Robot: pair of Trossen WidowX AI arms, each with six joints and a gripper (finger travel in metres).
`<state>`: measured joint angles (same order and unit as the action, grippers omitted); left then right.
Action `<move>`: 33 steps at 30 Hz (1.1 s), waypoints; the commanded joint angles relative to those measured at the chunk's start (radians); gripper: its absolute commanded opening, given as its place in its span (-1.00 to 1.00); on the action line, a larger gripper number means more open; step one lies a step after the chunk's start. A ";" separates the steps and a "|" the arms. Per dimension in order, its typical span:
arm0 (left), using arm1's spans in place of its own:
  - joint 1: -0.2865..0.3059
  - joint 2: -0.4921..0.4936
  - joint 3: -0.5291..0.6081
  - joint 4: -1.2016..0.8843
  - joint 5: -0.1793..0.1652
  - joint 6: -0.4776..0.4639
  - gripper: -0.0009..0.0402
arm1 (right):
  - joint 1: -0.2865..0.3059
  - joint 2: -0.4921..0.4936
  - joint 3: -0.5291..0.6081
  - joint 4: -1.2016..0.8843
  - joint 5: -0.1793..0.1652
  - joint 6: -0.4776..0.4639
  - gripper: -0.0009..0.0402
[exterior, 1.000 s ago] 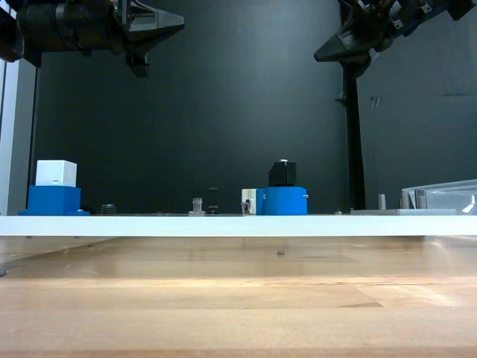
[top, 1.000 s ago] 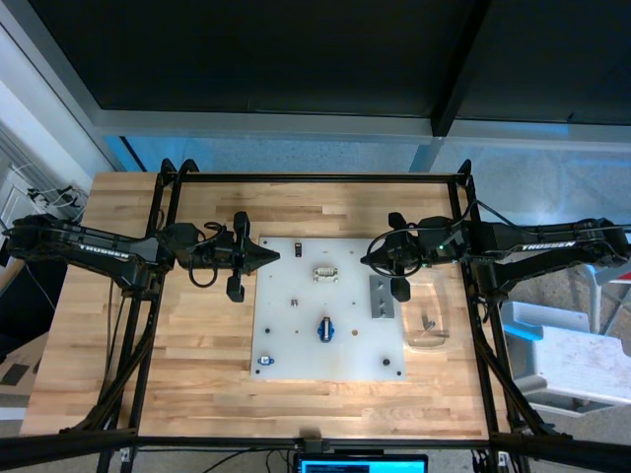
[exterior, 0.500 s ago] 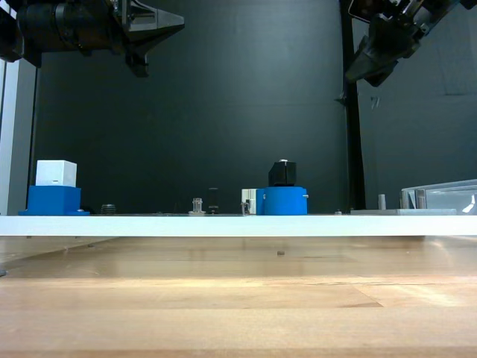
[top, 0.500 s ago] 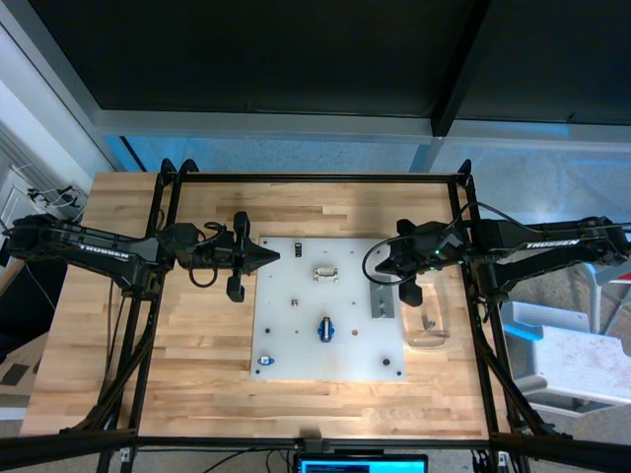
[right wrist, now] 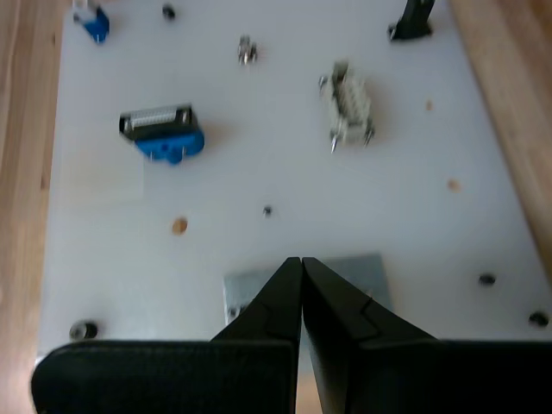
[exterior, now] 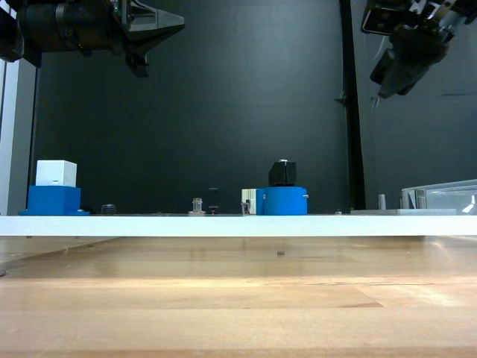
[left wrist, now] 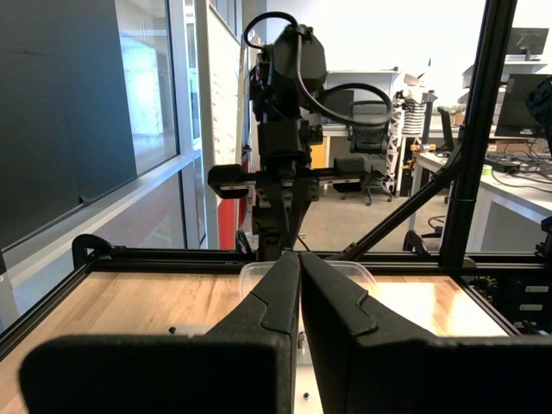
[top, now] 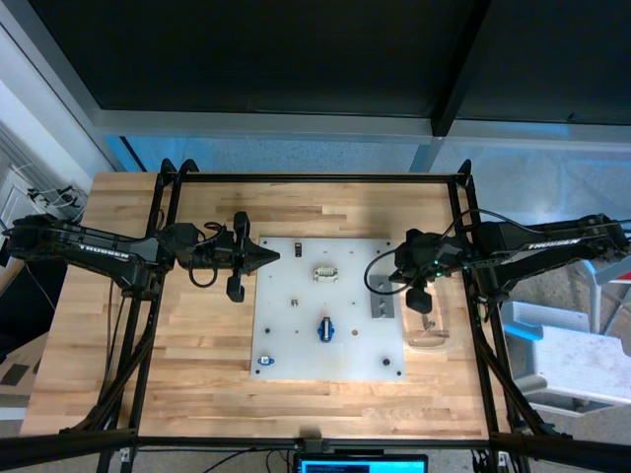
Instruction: Pick the 16mm cylinder and place it in the taskboard
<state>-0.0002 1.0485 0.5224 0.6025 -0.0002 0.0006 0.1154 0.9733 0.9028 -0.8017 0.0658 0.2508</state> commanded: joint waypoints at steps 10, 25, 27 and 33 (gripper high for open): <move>0.000 0.000 0.000 0.000 0.000 0.000 -0.96 | 0.108 0.000 -0.001 -0.153 0.021 0.114 -0.96; 0.000 0.000 0.000 0.000 0.000 0.000 -0.96 | 0.239 0.051 -0.001 -0.289 0.021 0.211 -0.96; 0.000 0.000 0.000 0.000 0.000 0.000 -0.96 | 0.257 0.055 -0.001 -0.301 0.021 0.217 -0.96; 0.000 0.000 0.000 0.000 0.000 0.000 -0.96 | 0.297 0.058 -0.001 -0.349 0.020 0.251 -0.96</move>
